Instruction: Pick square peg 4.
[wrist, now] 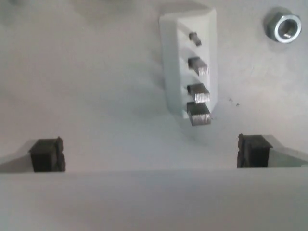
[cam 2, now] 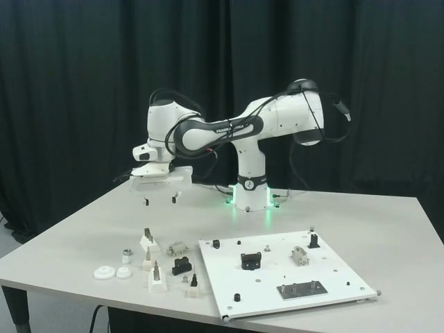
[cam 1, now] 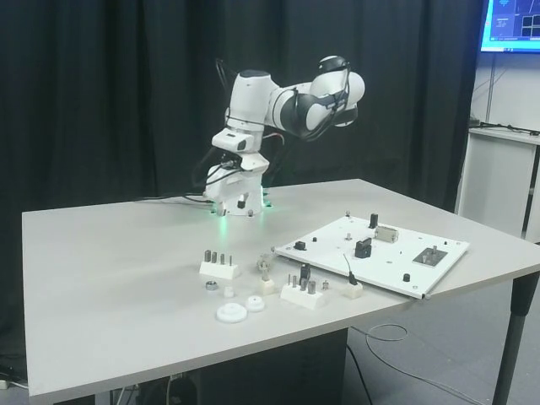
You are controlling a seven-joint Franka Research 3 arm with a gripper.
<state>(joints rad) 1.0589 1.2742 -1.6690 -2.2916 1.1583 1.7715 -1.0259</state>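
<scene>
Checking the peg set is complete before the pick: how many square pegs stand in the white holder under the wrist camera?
4, in one row along the holder: smallest peg at one end, then two mid pegs, largest peg at the other end. None look hidden.

Very little writing can be read. In the second room view, the white arm [cam 2: 229, 128] carries a black band along its forearm link with small white lettering — it appears to read "FRANKA", the letters after that too small to make out. In the first room view, a screen [cam 1: 513, 24] on the wall far from the jaws shows bright marks, but none can be read. The wrist view shows no text, label or number at all.
</scene>
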